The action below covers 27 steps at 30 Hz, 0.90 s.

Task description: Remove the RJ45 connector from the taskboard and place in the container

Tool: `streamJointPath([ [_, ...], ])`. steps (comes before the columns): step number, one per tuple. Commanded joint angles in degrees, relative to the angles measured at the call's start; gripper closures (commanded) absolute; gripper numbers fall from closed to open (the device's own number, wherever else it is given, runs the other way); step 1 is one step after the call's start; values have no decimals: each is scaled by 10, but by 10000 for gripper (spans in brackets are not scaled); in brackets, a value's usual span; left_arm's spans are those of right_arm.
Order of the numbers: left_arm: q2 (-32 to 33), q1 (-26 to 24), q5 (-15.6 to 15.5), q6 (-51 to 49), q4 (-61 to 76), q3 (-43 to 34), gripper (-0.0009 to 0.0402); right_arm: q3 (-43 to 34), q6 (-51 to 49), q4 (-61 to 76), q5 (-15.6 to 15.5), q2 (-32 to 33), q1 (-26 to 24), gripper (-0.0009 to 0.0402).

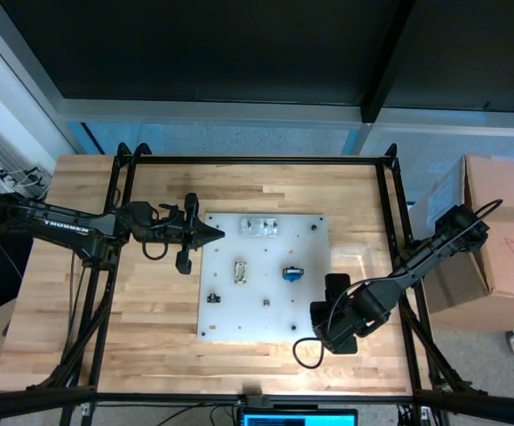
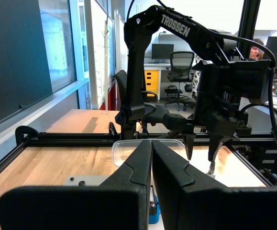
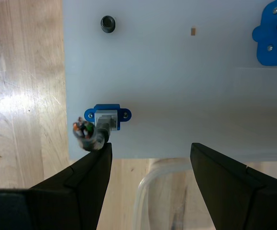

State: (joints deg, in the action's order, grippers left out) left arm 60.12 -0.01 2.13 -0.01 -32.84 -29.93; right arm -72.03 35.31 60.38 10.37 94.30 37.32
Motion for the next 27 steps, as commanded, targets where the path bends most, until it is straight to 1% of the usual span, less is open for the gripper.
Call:
streamJointPath([
  [1, 0, 0, 0, 0, 0, 0, 393, 7, 0, -13, 1, 0, 0, 169],
  [4, 0, 0, 0, 0, 0, 0, 393, 15, 0, -26, -2, 0, 0, 174],
  [7, 0, 0, 0, 0, 0, 0, 393, 22, 0, -38, -16, 0, 0, 179],
  [20, 0, 0, 0, 0, 0, 0, 393, 24, 1, -55, -16, 0, 0, 198],
  [23, 0, 0, 0, 0, 0, 0, 393, 25, 1, -59, -28, 3, -1, 201],
  [27, 0, 0, 0, 0, 0, 0, 393, 24, 0, -71, -35, 21, -1, 211],
])
